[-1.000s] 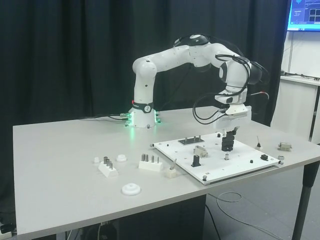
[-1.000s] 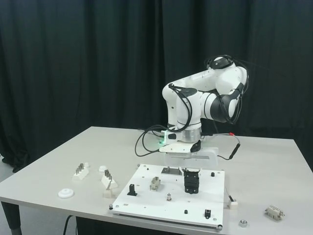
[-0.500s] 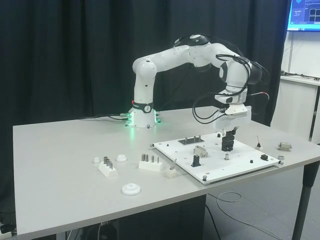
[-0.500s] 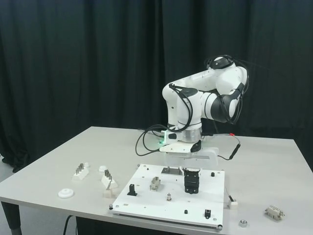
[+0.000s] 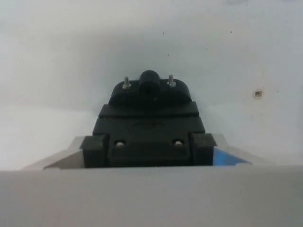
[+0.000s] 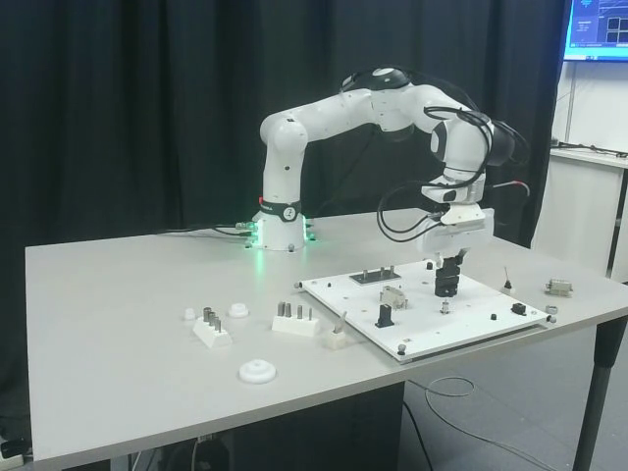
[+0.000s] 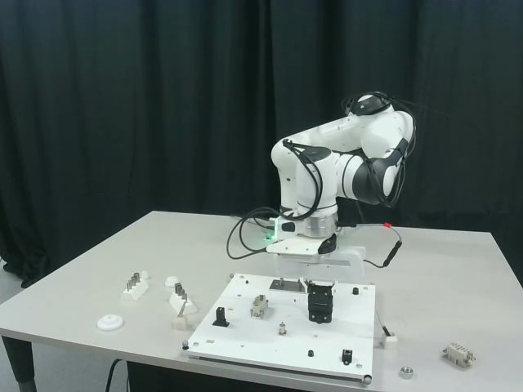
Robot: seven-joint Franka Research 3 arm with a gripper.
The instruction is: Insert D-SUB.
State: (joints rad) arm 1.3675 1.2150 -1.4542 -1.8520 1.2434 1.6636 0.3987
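Currently the tool is clamped on the black D-SUB connector, a moulded plastic hood with two metal thumbscrews, held low over the white board. Judged step: carry toward insertion. The next move calls for squaring the plug over its socket, then pressing straight down. Farther off, the matte grey desk carries small white fixtures.

One white seven-joint robot arm stood on one grey table, and one flat white square board lay at lower centre. Left of the board sat two white blocks holding grey pins and one white toothed disc. One grey multi-pin connector lay at lower right.
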